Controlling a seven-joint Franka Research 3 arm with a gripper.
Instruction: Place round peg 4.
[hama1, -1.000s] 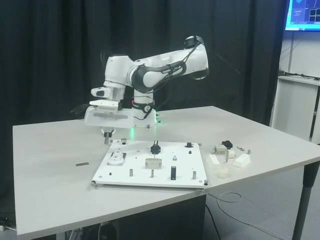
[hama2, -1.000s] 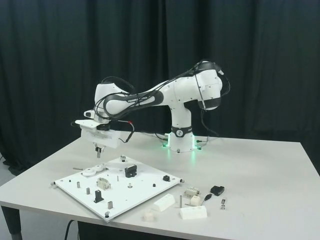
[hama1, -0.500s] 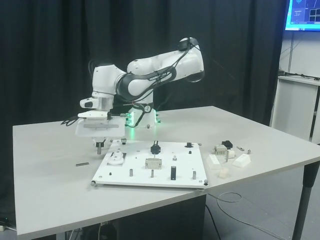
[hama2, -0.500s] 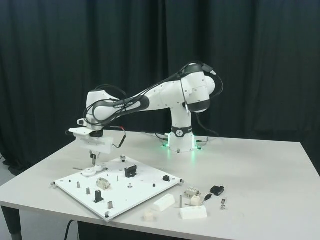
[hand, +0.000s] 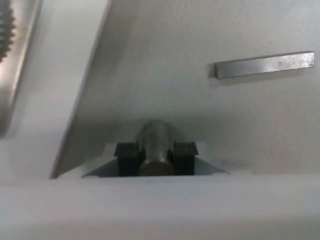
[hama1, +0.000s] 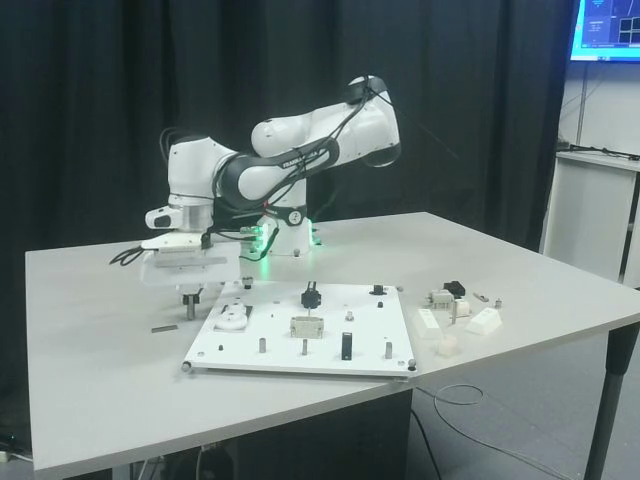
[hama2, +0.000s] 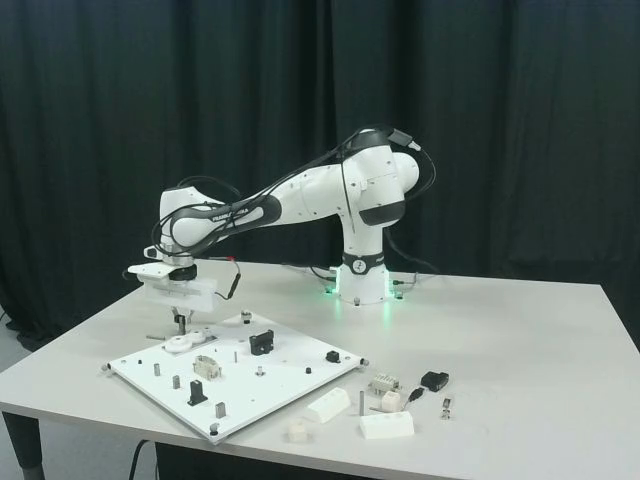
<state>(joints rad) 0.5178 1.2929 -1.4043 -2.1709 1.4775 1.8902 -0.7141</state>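
My gripper (hand: 155, 156) is shut on a grey round peg (hand: 154, 136), which stands upright between the black finger pads (hand: 126, 152). In the first room view the gripper (hama1: 190, 299) hangs just off the left edge of the white board (hama1: 330, 340), low over the grey table, with the peg (hama1: 190, 310) pointing down. The second room view shows the gripper (hama2: 181, 319) beside the board's (hama2: 280, 385) far left corner. A white gear (hama1: 232, 319) lies on the board close to the gripper.
A flat grey bar (hand: 265, 65) lies on the table near the peg, seen as the bar (hama1: 163, 327) left of the board. Small pegs and black parts (hama1: 310, 297) stand on the board. White blocks and connectors (hama1: 455, 315) lie to its right.
The arm has swung left, carrying the peg from above the board's back left corner to just beyond its left edge, and has come down lower. The fingers stay shut on the peg.
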